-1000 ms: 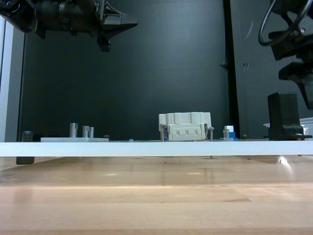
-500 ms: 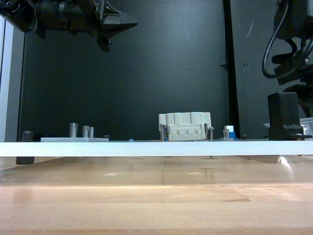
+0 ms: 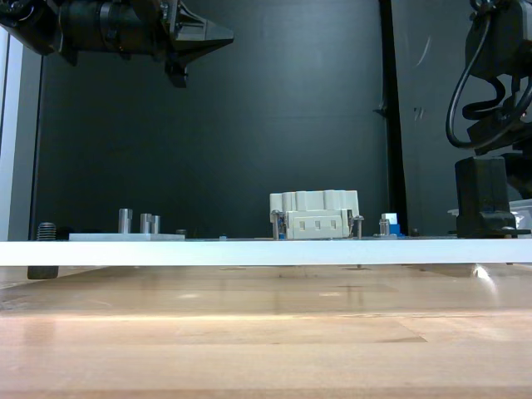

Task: Pick the HAN10E connector and install on the hub

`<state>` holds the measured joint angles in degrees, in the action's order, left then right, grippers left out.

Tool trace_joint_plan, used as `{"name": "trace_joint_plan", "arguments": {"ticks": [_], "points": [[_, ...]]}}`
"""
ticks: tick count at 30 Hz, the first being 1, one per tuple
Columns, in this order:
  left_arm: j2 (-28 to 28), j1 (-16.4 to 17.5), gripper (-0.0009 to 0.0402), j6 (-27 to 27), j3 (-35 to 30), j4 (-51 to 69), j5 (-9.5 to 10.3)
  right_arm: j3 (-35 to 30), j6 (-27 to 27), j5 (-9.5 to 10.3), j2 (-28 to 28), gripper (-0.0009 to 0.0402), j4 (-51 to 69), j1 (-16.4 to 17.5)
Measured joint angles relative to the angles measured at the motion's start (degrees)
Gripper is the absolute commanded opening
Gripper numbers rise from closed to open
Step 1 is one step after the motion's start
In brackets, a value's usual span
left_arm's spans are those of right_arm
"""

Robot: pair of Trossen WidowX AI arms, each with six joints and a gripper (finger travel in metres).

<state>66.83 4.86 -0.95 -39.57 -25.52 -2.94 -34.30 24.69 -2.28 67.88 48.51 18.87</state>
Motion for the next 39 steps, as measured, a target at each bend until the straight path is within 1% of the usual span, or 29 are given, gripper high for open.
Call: {"name": "trace_joint_plan", "arguments": {"ticks": [5,6,8,10,14,20,23,27,32,39], "points": [[0.00,0.00,0.0000,0.02,-0.02,0.00,0.00,0.00,0.48,0.09,-1.46,0.0070,0.61,-0.02],[0.00,0.00,0.0000,0.00,-0.02,0.00,0.00,0.00,0.50,0.42,-1.79,0.0051,0.76,-0.02],[0.00,0.00,0.0000,0.00,-0.02,0.00,-0.02,-0.02,0.50,0.79,-2.71,0.0017,0.96,0.00],[0.00,0.00,0.0000,0.00,0.00,-0.02,-0.02,-0.46,0.48,0.87,-3.76,-0.0004,2.14,0.00],[0.00,0.00,0.0000,0.02,0.00,0.00,0.00,-3.06,-0.11,0.87,-5.79,0.0019,5.70,0.00],[0.00,0.00,0.0000,0.02,-0.02,-0.02,-0.02,-9.92,-0.13,0.83,-7.28,0.0047,13.44,0.00],[0.00,0.00,0.0000,0.00,-0.02,-0.02,-0.02,-13.60,-0.11,0.81,-7.28,0.0053,16.85,-0.02],[0.00,0.00,0.0000,0.00,-0.02,-0.02,0.00,-17.29,0.33,0.79,-6.73,0.0050,18.38,-0.04],[0.00,0.00,0.0000,0.00,0.00,-0.02,-0.02,-20.65,0.35,0.33,-3.13,0.0039,18.38,-0.13],[0.00,0.00,0.0000,0.00,-0.02,-0.02,0.00,-28.35,0.90,0.02,6.84,0.0023,17.79,-0.28]]}}
